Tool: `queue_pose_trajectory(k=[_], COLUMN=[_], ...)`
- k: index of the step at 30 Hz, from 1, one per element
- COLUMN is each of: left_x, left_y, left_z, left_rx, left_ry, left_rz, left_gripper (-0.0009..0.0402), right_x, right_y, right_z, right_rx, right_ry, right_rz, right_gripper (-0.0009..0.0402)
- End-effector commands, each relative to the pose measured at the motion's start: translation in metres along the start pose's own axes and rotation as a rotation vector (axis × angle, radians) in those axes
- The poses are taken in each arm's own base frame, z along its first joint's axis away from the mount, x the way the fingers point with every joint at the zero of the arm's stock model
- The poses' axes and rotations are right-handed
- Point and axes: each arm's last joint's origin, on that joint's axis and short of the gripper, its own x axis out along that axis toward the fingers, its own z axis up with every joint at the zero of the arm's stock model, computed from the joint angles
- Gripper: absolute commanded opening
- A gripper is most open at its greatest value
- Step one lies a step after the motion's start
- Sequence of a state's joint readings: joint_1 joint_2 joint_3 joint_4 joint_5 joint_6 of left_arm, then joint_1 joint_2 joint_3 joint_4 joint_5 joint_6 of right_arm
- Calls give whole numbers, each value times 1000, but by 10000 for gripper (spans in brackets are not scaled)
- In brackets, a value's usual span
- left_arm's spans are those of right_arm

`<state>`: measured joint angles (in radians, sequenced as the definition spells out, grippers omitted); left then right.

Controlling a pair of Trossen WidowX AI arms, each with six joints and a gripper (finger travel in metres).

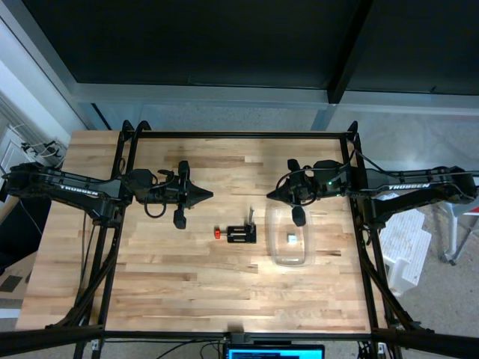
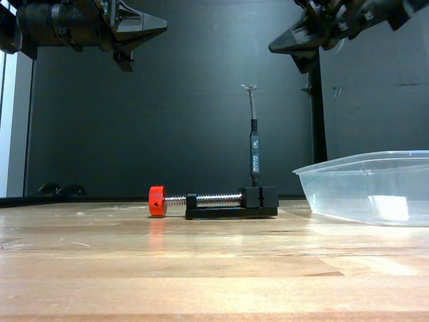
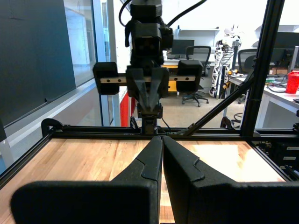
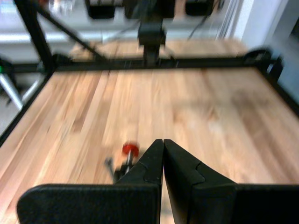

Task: Remove the USB-C connector from taskboard and place in the container

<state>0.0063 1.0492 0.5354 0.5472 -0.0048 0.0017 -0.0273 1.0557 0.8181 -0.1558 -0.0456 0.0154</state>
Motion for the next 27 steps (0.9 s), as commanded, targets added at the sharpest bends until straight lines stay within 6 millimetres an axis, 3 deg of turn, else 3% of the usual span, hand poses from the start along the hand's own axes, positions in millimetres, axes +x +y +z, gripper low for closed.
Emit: queue_pose_trajectory(k=[1,14,27], left_x=[0,0,0], left_y=[0,0,0], left_z=[0,0,0], left_rx=[0,0,0], left_ry=[-1,-1,-1], left_rz=[0,0,0], left_gripper=[0,0,0], right_x=[-4,-10,25], right_y=[2,9,30], right_z=[2,9,20], right_rx=[1,6,-32], right_ry=[84,305,534], right_rz=[-20,-25,-17], right_gripper=[0,0,0])
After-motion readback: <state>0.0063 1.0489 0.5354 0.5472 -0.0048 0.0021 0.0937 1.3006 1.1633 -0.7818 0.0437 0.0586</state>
